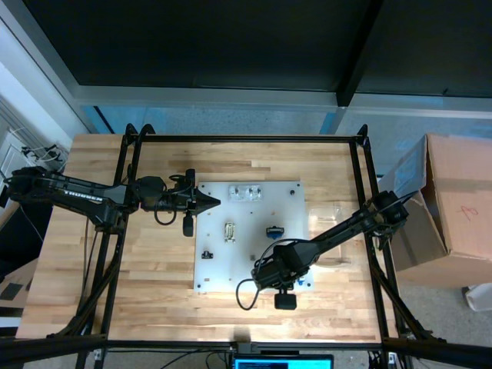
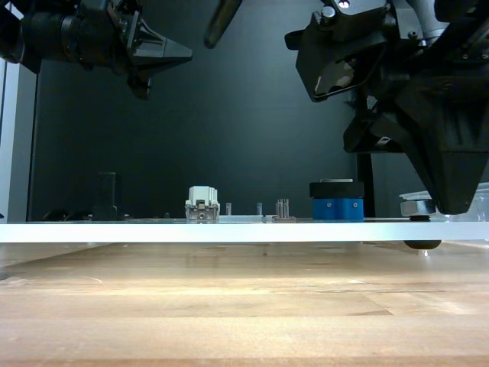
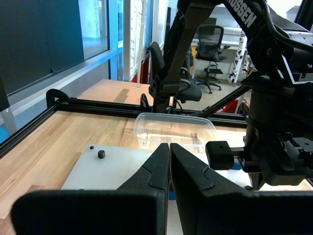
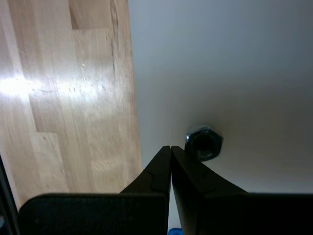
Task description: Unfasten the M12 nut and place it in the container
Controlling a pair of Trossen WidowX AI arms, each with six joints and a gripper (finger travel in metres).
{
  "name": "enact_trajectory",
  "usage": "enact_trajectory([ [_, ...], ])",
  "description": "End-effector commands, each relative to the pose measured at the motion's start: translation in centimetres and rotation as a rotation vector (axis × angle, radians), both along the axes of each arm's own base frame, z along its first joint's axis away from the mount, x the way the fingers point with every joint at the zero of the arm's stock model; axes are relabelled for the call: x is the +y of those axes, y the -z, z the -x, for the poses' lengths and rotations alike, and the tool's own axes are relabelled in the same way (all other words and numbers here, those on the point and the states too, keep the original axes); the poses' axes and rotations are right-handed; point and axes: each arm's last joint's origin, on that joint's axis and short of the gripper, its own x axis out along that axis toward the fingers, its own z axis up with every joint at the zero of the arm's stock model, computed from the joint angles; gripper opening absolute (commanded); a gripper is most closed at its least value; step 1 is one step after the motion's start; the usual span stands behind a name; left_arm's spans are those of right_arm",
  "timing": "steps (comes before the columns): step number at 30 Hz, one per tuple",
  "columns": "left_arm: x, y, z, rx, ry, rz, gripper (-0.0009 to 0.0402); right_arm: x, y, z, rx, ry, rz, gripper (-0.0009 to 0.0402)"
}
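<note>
Over the left edge of the white board the left hand hangs high, its fingers pressed together on nothing. Near the board's near right edge the right hand points down, clenched empty, its tips just beside the nut, which sits low, apparently on its stud with no ribs showing; done well, the step calls for spreading the fingers, centring them over the flats, then biting and turning. Further right the clear container lies on the surface just off the board, with open air between, though the black frame stands close beyond it.
</note>
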Motion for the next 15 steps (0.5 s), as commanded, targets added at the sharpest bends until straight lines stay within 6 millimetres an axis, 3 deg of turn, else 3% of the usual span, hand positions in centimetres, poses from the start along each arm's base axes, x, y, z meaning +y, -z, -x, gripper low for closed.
enact_trajectory([
  [1,0.0,0.0,0.0,0.0,0.0,0.0,0.0,-0.2,0.0,0.1,0.009,0.008,0.025,0.0],
  [6,0.0,0.0,0.0,0.0,0.0,0.0,0.0,-1.4,-1.1,0.8,-0.02,0.129,0.279,0.0],
  [15,0.0,0.0,0.0,0.0,0.0,0.0,0.0,-1.4,-2.1,1.0,-0.001,0.145,0.235,0.0],
])
